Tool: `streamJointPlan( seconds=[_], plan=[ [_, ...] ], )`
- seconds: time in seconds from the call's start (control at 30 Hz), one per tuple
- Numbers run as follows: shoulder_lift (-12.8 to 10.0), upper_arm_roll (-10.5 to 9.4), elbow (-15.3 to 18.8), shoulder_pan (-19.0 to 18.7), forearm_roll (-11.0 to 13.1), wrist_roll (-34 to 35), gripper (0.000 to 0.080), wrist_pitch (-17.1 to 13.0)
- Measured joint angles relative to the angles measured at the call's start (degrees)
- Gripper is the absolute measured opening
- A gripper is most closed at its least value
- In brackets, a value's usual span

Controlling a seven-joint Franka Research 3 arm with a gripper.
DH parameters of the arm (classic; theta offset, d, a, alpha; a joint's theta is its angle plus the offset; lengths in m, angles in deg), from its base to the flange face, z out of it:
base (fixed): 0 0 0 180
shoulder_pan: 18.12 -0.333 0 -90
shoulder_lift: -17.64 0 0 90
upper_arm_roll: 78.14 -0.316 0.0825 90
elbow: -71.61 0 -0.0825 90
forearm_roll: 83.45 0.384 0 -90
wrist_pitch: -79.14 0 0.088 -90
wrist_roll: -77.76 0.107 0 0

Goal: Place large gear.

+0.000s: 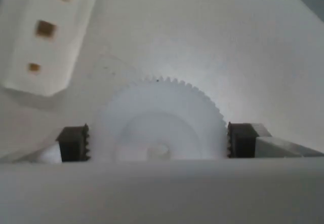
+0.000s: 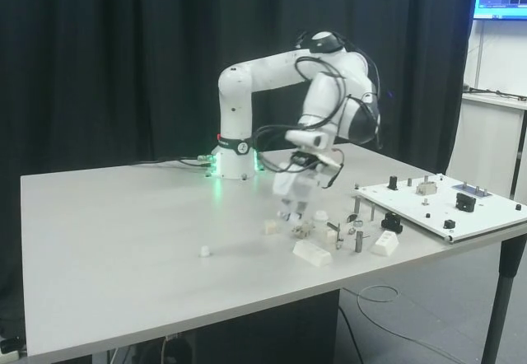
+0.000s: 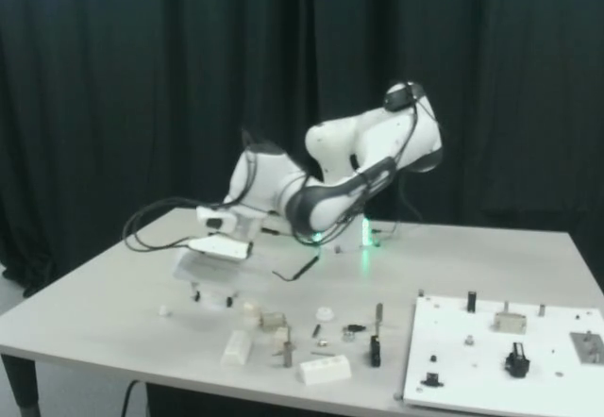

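White toothed plastic — the large gear point(image 1: 162, 125), held edge-on between the black ribbed fingers point(image 1: 76, 144) of the gripper point(image 1: 158, 144); jaws set wide, closed on its rim at 3 and 9 o'clock of the disc.
Position: carried clear above the grey table point(image 2: 115, 232), not yet set down.
Nearby: a white block point(image 1: 48, 31) with three square holes, at about 10 o'clock of the gear in the wrist view; loose small parts point(image 2: 317, 236) below the hand; white assembly board point(image 2: 445, 207) well apart, toward the table's end.
Risks: the grip rests on tooth tips only — a jolt could let the gear slip or tilt. A low path could knock the scattered parts. A tilted gear may jam on its peg.
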Motion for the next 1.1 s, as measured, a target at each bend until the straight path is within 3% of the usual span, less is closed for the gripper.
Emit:
streamJointPlan(
  seconds=[0.2,0.3,0.77,1.1],
  plan=[
    [-0.7,-0.78,-1.0,3.9,4.3,-4.3,0.0594,2.3],
    [-1.2,-1.05,-1.8,5.6,5.3,-5.1,0.0594,3.9],
    [-1.6,-4.14,-7.0,13.3,7.7,-6.9,0.0594,9.1],
    [-2.1,-6.57,-9.5,17.0,8.0,-8.6,0.0594,10.0]
  ],
)
